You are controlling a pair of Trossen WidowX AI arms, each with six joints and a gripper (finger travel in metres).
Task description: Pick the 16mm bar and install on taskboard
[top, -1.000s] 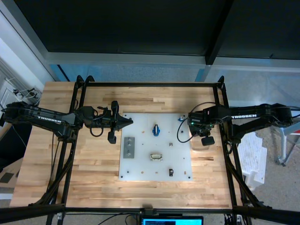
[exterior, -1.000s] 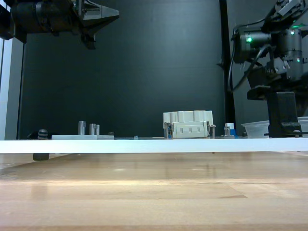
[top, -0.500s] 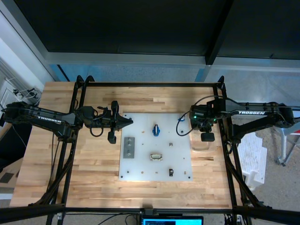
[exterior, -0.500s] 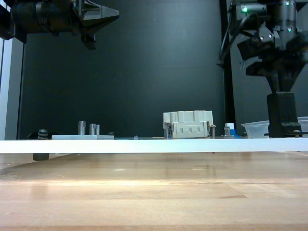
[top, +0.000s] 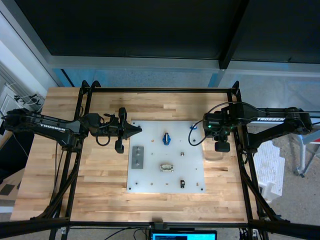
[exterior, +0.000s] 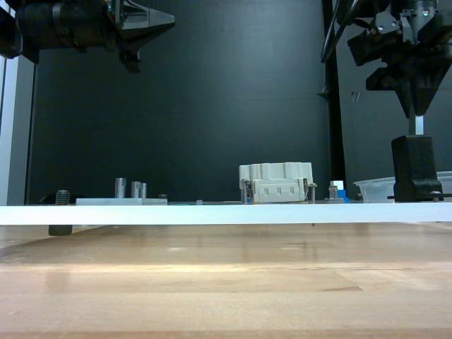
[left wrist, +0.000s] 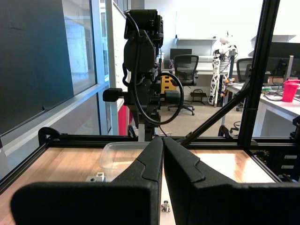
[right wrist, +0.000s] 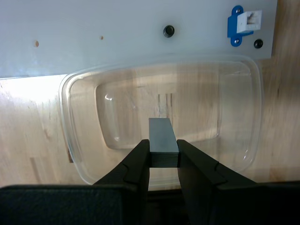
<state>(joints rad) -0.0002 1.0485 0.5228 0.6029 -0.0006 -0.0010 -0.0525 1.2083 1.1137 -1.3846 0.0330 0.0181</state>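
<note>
Hanging over clear tray (top: 214, 156) beside taskboard (top: 150, 175) right edge: right claw (top: 221, 147); left claw (top: 136, 130) above taskboard left edge.
Low view: both claws well above tabletop (exterior: 226, 282); black part (exterior: 415, 169) on taskboard, nearer camera.
Left wrist view: left claw clenched, empty.
Right wrist view: right claw pinches 16mm bar (right wrist: 163, 140) above clear tray, tips barely parted; blue connector (right wrist: 243, 21) on taskboard beyond.

A clear plastic tray (right wrist: 117, 112) is lying on the wooden table (right wrist: 28, 140), directly under the jaws of the right gripper (right wrist: 163, 154). An office chair (left wrist: 186, 63) is standing far beyond the jaws of the left gripper (left wrist: 162, 140).
</note>
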